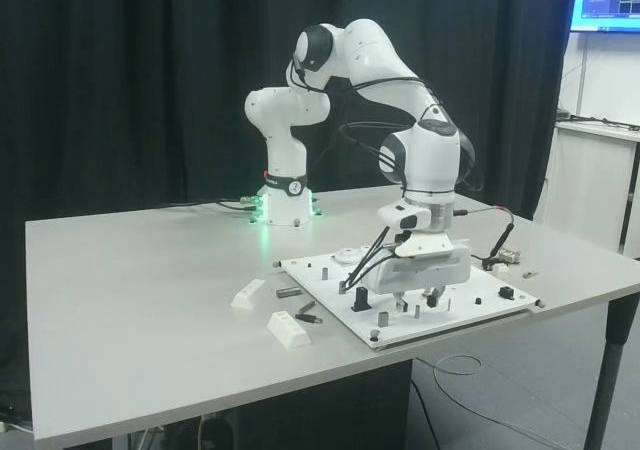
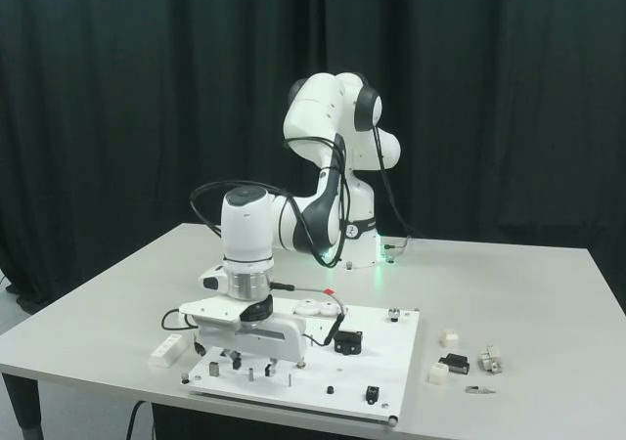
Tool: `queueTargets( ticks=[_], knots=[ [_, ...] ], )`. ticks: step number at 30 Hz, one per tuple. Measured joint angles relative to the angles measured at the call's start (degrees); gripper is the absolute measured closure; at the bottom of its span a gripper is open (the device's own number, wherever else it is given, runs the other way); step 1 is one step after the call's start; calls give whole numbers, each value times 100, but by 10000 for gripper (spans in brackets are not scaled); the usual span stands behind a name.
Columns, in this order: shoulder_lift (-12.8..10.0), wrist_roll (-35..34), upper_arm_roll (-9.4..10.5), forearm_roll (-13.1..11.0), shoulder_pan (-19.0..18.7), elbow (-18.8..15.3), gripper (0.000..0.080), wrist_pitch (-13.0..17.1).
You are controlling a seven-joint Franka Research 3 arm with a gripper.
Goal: Remove round peg 2.
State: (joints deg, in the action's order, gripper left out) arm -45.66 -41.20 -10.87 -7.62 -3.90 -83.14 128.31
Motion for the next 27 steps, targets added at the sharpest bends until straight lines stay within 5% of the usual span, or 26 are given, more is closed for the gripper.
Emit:
queueTargets(
  ticks=[6, 7, 11, 12, 27],
  knots=[
    [-14, 0, 0, 0, 0, 0, 116, 0],
    [-17, 0, 0, 0, 0, 1, 504, 0],
    [-33, 0, 0, 0, 0, 3, 504, 0],
    [-37, 0, 0, 0, 0, 4, 666, 0],
    [-45, -5, -20, 1, 7, 74, 731, -98]
  ],
)
